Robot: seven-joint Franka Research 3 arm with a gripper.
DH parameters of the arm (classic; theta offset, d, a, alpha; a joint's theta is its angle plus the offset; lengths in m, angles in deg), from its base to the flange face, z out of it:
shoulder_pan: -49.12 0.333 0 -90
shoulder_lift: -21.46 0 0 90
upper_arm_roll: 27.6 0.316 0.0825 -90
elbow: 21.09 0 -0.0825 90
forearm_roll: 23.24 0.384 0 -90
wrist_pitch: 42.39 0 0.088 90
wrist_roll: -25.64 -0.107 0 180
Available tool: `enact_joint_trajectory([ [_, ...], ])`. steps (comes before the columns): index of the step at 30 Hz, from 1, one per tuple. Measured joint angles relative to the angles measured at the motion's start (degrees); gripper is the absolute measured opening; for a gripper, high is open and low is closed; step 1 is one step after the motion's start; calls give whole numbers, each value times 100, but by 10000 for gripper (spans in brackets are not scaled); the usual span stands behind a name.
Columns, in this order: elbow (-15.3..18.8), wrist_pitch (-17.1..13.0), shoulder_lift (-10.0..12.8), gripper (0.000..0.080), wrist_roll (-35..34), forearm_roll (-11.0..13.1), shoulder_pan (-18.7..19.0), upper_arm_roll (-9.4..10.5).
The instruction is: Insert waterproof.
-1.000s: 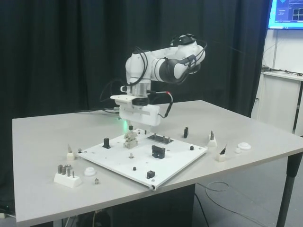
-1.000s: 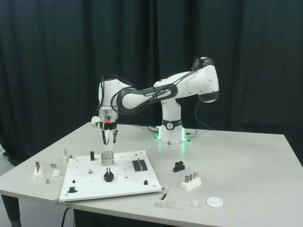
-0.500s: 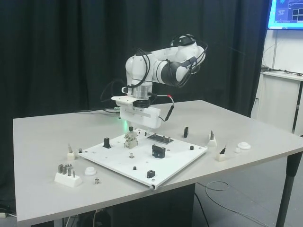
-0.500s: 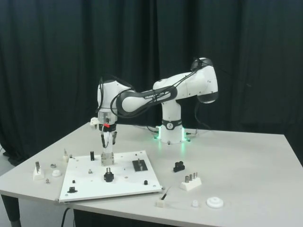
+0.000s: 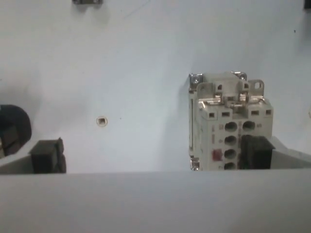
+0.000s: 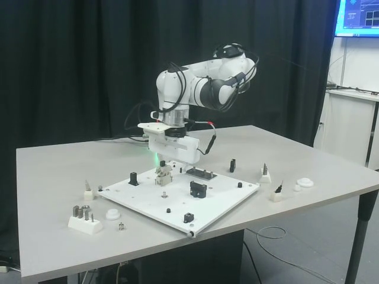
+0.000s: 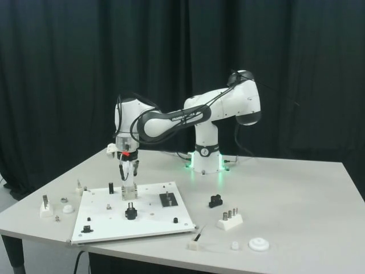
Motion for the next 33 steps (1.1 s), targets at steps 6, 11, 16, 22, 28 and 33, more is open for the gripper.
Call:
enact_joint_trajectory([
  [6, -20, 17, 0, 800, -44, 3, -30, 1],
  [11, -30, 31, 0, 800, -63, 7, -43, 1],
  [16, -45, 38, 0, 800, -67, 18, -49, 4],
  [22, -64, 37, 0, 800, -104, 22, -68, 17],
  [28, -92, 34, 3, 800, -110, 22, -125, 45],
  [33, -97, 34, 3, 800, -116, 22, -160, 57],
])
